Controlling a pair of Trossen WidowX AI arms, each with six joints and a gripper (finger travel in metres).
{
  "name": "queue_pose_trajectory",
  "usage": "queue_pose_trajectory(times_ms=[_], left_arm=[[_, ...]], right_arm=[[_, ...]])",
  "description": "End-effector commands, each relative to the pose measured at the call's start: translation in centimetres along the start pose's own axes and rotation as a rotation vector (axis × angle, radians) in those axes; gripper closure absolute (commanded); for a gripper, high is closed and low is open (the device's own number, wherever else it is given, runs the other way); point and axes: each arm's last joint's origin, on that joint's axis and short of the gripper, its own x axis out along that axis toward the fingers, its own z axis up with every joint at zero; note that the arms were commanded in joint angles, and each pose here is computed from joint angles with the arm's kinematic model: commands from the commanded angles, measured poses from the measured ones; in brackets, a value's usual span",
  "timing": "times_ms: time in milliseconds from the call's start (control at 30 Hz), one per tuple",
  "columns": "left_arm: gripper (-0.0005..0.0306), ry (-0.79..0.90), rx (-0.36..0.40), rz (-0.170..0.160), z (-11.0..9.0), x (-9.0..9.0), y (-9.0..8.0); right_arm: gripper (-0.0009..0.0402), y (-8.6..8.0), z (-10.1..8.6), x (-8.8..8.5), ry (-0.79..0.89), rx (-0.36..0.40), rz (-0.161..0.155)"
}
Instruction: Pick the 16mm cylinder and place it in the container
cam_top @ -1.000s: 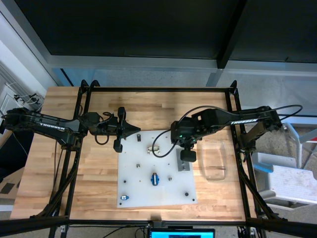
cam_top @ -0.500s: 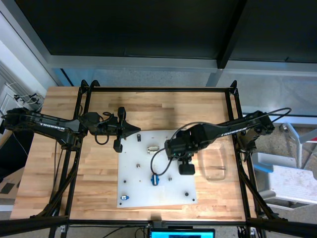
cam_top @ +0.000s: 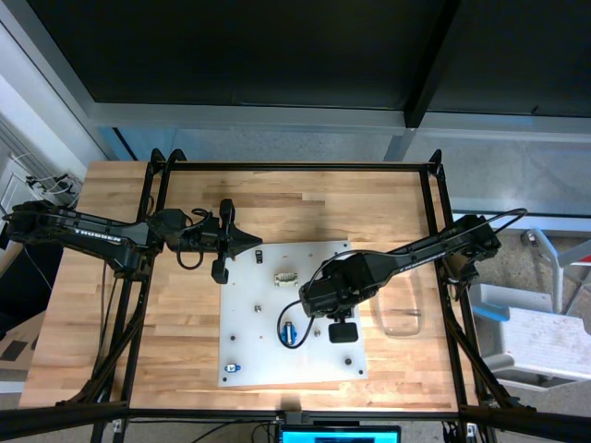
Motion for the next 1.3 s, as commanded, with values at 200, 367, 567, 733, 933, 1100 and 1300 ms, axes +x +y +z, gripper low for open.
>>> queue_pose_trajectory(times_ms=[200, 367, 567, 733, 933, 1100, 1300], left_arm=[[0.03, 0.0, 0.0, 0.0, 0.0, 0.0, 0.0], [0.03, 0.0, 0.0, 0.0, 0.0, 0.0, 0.0], [0.03, 0.0, 0.0, 0.0, 0.0, 0.0, 0.0], [0.03, 0.0, 0.0, 0.0, 0.0, 0.0, 0.0], [0.03, 0.0, 0.0, 0.0, 0.0, 0.0, 0.0], [0.03, 0.0, 0.0, 0.0, 0.0, 0.0, 0.0], [0.03, 0.0, 0.0, 0.0, 0.0, 0.0, 0.0]], right_arm=[[0.0325, 0.7, 0.5, 1.5, -0.001, -0.025, -0.02], [0.0283, 1.1, 0.8, 2.4, 0.0, -0.034, -0.018], [0.0237, 1.7, 1.2, 3.3, 0.0, -0.043, -0.015], [0.0219, 2.1, 1.5, 3.8, -0.001, -0.05, -0.013], [0.0222, 2.6, 1.9, 4.7, 0.009, -0.059, -0.014], [0.0219, 2.9, 2.1, 5.5, 0.025, -0.063, -0.018], [0.0219, 3.4, 2.1, 6.3, 0.031, -0.069, -0.017]])
